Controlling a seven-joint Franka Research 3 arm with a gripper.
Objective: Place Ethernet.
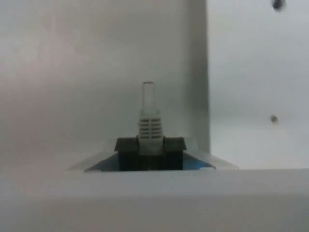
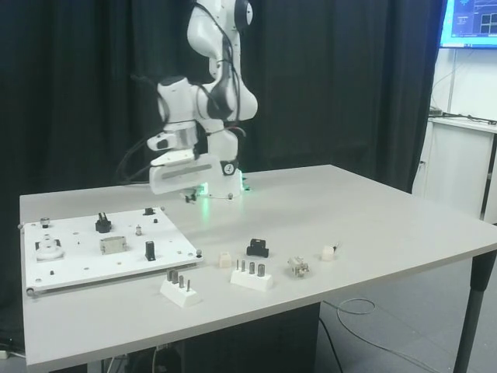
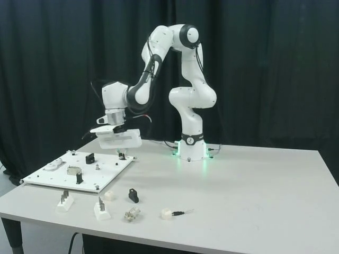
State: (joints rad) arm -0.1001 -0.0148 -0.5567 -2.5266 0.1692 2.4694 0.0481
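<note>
In the wrist view my gripper [image 1: 150,146] is shut on the Ethernet plug [image 1: 149,118]. The plug has a white ribbed boot and a clear tip that sticks out past the black fingers [image 1: 126,145]. Below the plug lies the white board [image 1: 72,72], close to its edge with the grey table [image 1: 256,72]. From the room views, the gripper [image 2: 189,196] [image 3: 122,154] hovers low over the far corner of the board [image 2: 78,268] [image 3: 108,170], the corner nearest the robot base. The plug itself is too small to make out there.
The board carries a black part [image 2: 102,224], a metal socket [image 2: 112,245], a black post [image 2: 149,249] and a white ring [image 2: 49,250]. Near the table's front edge lie two white pin blocks [image 2: 180,286] [image 2: 250,273], a black clip [image 2: 258,248] and a metal connector [image 2: 298,266].
</note>
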